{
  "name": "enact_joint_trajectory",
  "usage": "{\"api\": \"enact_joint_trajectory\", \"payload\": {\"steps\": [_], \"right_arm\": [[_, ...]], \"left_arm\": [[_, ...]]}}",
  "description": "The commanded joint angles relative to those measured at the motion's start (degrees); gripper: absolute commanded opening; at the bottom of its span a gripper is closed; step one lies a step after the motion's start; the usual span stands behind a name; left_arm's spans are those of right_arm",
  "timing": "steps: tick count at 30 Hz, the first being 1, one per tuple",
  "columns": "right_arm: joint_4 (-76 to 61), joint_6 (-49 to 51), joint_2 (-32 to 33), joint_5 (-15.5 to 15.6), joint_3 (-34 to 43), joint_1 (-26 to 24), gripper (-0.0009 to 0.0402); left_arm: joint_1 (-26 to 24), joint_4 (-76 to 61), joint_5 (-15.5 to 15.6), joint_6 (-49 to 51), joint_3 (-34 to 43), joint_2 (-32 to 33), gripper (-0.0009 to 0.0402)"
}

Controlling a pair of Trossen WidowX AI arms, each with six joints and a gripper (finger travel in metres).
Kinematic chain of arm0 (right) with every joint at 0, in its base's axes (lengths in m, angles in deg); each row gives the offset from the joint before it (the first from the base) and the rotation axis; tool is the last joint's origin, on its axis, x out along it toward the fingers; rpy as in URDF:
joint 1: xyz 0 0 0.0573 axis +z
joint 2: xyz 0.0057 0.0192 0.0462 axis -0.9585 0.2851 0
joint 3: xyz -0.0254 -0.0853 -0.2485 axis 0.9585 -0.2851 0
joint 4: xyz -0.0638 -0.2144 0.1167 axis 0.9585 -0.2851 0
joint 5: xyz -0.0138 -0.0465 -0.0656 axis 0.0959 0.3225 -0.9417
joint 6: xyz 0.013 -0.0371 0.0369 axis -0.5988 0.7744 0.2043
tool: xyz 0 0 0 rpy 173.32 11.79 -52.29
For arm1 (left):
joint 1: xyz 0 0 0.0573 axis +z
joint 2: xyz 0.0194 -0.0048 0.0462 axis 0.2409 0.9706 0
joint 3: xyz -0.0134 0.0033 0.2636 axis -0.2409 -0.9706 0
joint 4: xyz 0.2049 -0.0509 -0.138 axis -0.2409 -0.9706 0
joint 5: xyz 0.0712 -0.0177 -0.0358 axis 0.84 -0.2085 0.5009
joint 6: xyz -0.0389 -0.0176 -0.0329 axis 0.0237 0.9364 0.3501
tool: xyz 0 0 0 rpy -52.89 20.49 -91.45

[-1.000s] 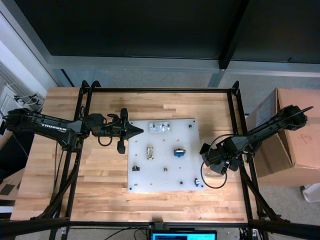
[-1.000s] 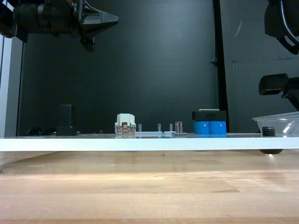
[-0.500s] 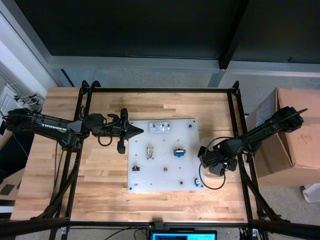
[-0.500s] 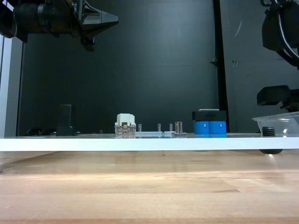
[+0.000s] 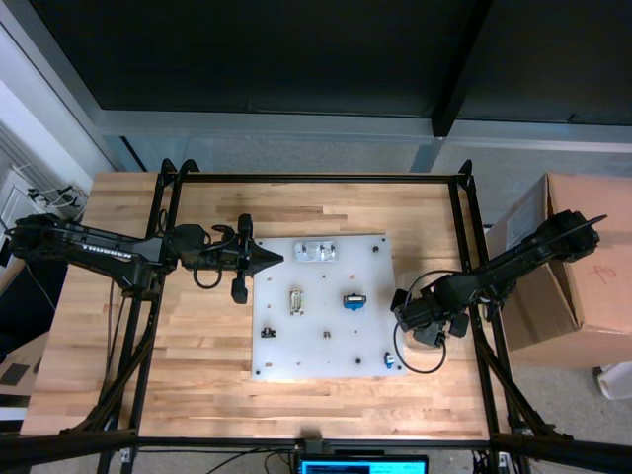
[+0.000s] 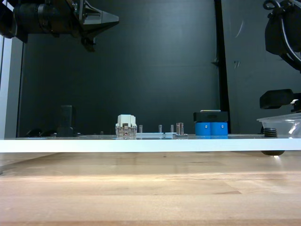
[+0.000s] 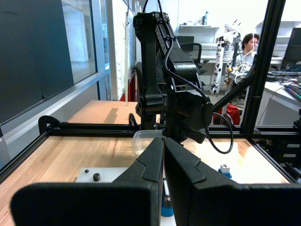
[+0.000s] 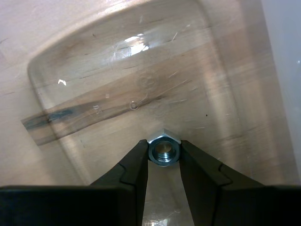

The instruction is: Pick the M12 nut and place it on its threads and fasten

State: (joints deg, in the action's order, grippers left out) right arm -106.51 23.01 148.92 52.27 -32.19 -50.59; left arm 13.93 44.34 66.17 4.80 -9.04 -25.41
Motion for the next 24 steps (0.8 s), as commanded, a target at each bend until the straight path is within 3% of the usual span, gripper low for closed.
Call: {"api": "enact_joint_trajectory", "payload": {"steps": [1,7,13,24], "right_arm": [[0.0,-0.1,-0.1,0.1,0.0,0.0,0.0047],[-0.3,-0.2,-0.6,0.1,0.4,0.0,0.0019],[-3.2,-0.2,-3.0,0.1,2.5,0.0,0.0017],[-13.1,2.0,-2.8,0.6,13.5,0.3,0.0016]], "left_arm": [[0.0,0.0,0.0,0.0,0.0,0.0,0.0],[0.0,0.0,0.0,0.0,0.0,0.0,0.0],[0.0,0.0,0.0,0.0,0.0,0.0,0.0],[0.0,0.0,0.0,0.0,0.0,0.0,0.0]]}}
